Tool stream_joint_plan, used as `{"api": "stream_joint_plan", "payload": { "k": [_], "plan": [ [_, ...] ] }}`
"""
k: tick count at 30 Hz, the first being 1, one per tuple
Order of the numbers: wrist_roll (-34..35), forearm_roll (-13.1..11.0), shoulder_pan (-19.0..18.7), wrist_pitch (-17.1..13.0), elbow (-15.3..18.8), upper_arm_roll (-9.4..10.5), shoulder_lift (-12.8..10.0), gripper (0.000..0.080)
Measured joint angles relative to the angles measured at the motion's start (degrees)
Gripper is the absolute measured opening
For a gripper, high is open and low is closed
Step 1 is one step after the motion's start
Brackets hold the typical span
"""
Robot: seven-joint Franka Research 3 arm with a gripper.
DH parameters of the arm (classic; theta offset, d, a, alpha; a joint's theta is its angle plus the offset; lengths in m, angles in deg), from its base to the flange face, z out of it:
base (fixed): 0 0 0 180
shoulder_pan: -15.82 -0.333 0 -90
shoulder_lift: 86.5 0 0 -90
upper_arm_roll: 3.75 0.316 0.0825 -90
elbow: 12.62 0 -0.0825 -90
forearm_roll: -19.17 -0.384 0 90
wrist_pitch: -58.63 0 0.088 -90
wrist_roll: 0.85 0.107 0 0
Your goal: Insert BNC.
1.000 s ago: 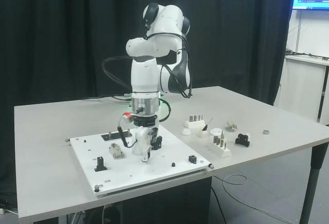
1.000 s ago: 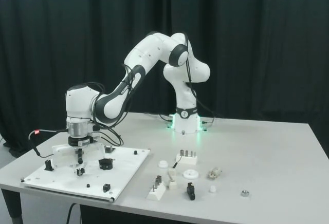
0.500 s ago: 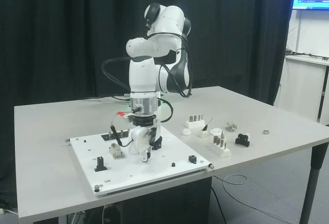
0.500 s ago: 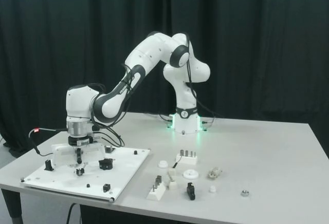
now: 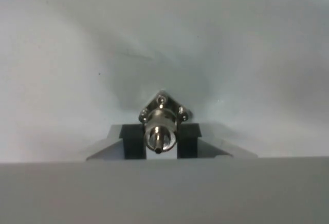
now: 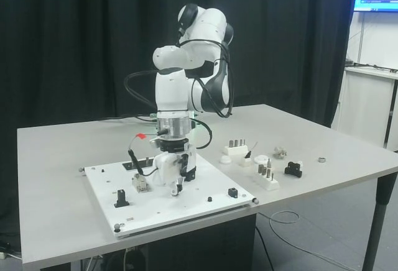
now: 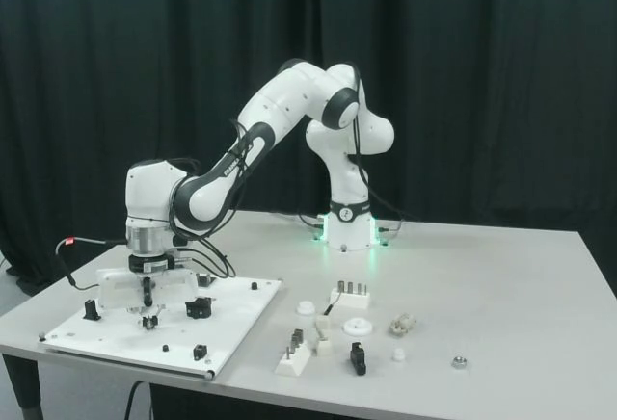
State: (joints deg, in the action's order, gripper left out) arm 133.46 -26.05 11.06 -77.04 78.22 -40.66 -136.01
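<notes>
Wrist view, connector: a metal connector [image 5: 160, 126] with a small screwed flange stands on the white board [image 5: 77, 54]. Its barrel points straight up at the camera, so its long axis is upright.
Wrist view, relation: the connector lies right under the claw and in line with it. I judge the coming move to be a straight push down, with little sideways correction.
Wrist view, claw state: black pieces flank the barrel, but I cannot tell whether the claw is apart, together or clamped on anything.

First room view, claw: the claw [image 6: 176, 181] hangs low over the middle of the board [image 6: 186, 212], which lies at the front of the grey table [image 6: 56, 159]. The connector itself is too small to pick out here.
First room view, change: since a second ago the white arm [image 6: 171, 91] has turned at the wrist. Its black cable [image 6: 132, 156] has swung out toward the board's far left corner, and the claw has crept slightly that way.

Second room view, claw: the claw [image 7: 147, 295] sits just above a small fitting on the board [image 7: 106, 338], probably the connector.
Second room view, change: the height over the board looks the same as before.
</notes>
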Motion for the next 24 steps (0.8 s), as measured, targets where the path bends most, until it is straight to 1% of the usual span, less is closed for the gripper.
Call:
{"api": "stream_joint_plan", "payload": {
  "k": [8, 19, 24],
  "plan": [
    [1.1, -0.7, -0.7, 0.0, 0.1, -0.75, -0.3, 0.0126],
    [1.8, -2.5, -1.6, 0.0, 0.4, -1.86, -0.6, 0.0126],
    [1.8, -2.7, -2.0, 0.0, 0.5, -2.27, -0.8, 0.0126]
  ]
}}
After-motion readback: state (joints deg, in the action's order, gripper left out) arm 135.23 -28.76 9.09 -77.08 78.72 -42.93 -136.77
